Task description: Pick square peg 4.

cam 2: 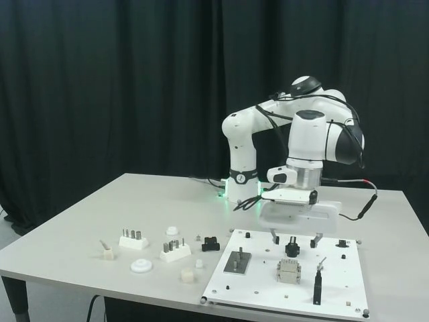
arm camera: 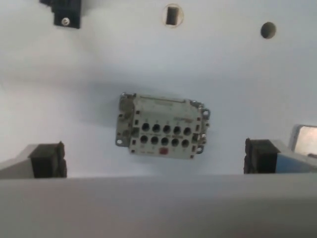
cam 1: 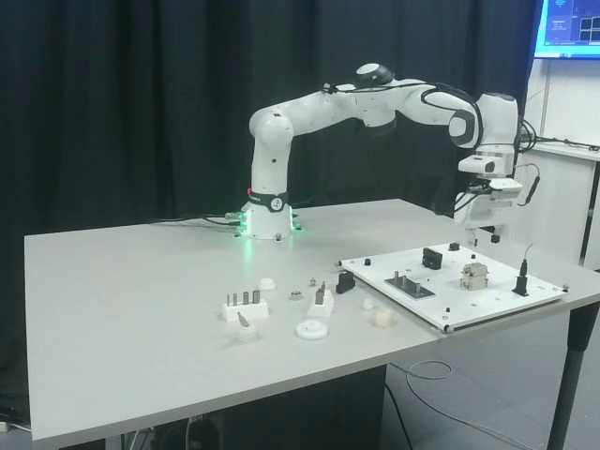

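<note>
My gripper [cam 1: 483, 236] [cam 2: 295, 239] hangs open above the white board [cam 1: 487, 298] [cam 2: 338, 285], well off the surface. In the wrist view its black fingertips [arm camera: 47, 161] stand wide apart, with a grey multi-hole connector [arm camera: 161, 126] [cam 1: 473, 275] [cam 2: 288, 270] on the board between them and nothing held. The pegs stand far from it on the table: a white holder with several upright pegs [cam 1: 246, 305] [cam 2: 133, 239], a second holder [cam 1: 322, 300] [cam 2: 174, 249], and a small block with one tilted peg [cam 1: 247, 330] [cam 2: 106, 252]. I cannot tell which is square peg 4.
On the board are a black block [cam 1: 432, 258] [cam 2: 291, 249], a tall black plug [cam 1: 521, 279] [cam 2: 316, 288] and a grey plate with posts [cam 1: 408, 286] [cam 2: 238, 261]. A white disc [cam 1: 310, 329] [cam 2: 141, 266] and small white parts lie near the pegs.
</note>
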Controlling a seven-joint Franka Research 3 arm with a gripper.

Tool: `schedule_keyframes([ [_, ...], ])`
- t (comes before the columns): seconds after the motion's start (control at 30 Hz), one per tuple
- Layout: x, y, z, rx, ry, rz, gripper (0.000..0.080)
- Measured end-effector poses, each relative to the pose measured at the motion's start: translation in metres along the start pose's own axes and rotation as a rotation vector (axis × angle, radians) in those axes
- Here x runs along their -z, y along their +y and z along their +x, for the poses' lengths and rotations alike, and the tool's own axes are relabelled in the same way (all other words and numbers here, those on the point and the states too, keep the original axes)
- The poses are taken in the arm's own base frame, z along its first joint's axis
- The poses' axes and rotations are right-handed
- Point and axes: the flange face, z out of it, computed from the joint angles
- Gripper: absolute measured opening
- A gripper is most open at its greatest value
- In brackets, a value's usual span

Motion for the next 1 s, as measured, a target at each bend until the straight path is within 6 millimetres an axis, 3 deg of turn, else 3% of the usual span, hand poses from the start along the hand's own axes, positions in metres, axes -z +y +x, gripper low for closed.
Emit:
schedule_keyframes([
  [1.0,0.012,0.023,0.043,-0.076,0.026,0.03,0.08],
])
